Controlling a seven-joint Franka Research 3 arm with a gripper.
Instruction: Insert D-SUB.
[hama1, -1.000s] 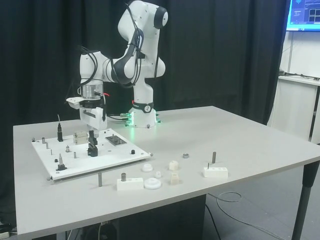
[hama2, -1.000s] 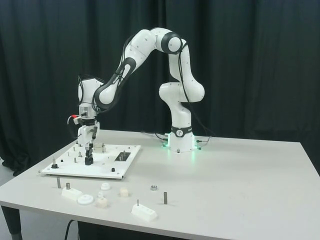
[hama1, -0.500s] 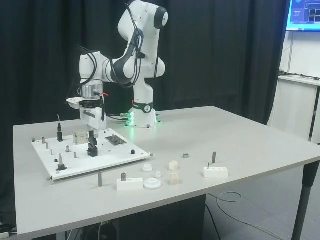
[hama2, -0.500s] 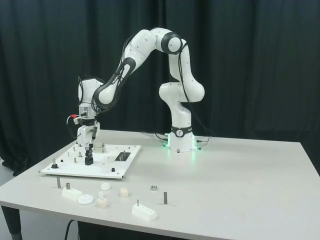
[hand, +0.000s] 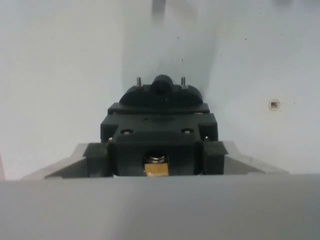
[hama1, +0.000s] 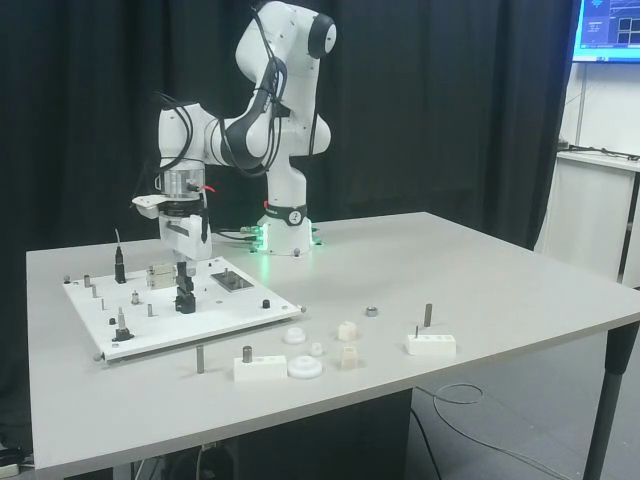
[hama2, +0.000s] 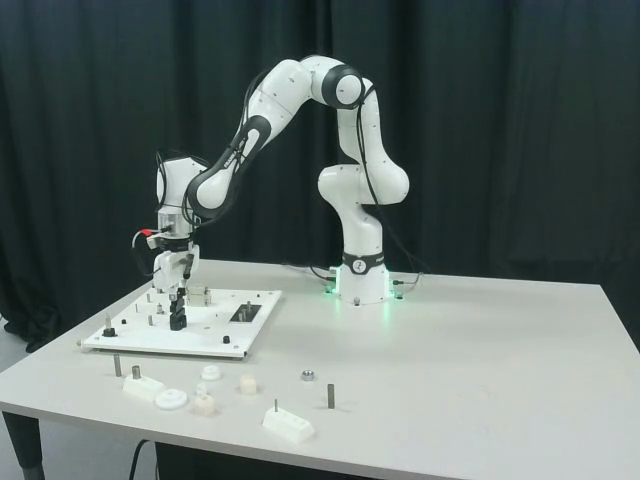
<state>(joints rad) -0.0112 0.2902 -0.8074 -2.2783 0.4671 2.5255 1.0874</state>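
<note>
Black, blocky D-SUB plug sits clamped in the hand above smooth white board.

Even room light from above, soft shadows, black backdrop

Both room views are brightly and evenly lit: the grey table shows no hard glare, and the small white parts near its front edge cast only faint, short shadows. The black curtain takes up almost all light, so the white arm stands out strongly. A green glow shines at the arm's base, and a lit screen shows in one upper corner. In the wrist view the D-SUB connector is dark with little detail, and a soft grey shadow lies across the white board.
</note>
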